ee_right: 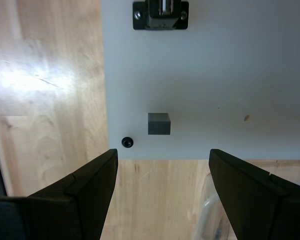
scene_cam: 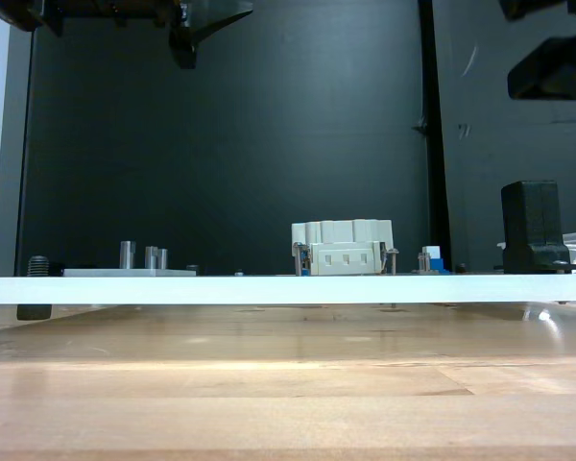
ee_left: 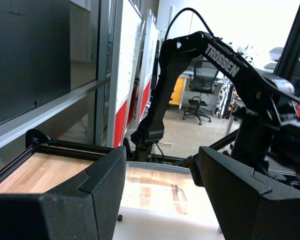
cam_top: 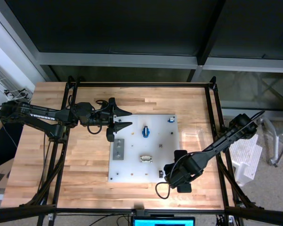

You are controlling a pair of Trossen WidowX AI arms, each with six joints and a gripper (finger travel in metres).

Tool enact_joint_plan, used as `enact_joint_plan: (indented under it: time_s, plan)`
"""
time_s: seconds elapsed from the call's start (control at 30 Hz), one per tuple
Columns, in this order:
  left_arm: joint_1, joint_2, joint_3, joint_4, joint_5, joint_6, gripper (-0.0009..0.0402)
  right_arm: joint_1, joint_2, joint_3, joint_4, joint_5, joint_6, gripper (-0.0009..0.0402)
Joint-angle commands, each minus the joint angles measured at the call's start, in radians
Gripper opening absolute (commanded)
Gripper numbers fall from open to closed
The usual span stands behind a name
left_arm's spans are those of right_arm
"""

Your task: Pick the 16mm bar and install on taskboard

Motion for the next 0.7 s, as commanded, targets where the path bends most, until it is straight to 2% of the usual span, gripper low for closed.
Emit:
enact_joint_plan:
  time_s: [0.03,0.33,0.53,0.7]
  plan:
    - [0.0,0.0,0.0,0.0,0.0,0.0,0.0198,0.0,-0.014,0.0,0.001,0.003,0.001,0.0246]
    - [0.0,0.0,0.0,0.0,0.0,0.0,0.0198,0.0,-0.018,0.0,0.001,0.003,0.001,0.0231]
    - [0.0,0.0,0.0,0.0,0.0,0.0,0.0198,0.0,-0.06,-0.026,0.023,0.008,0.0,0.0217]
    - [0.0,0.0,0.0,0.0,0.0,0.0,0.0198,-0.011,-0.12,-0.067,0.077,0.053,-0.036,0.0189]
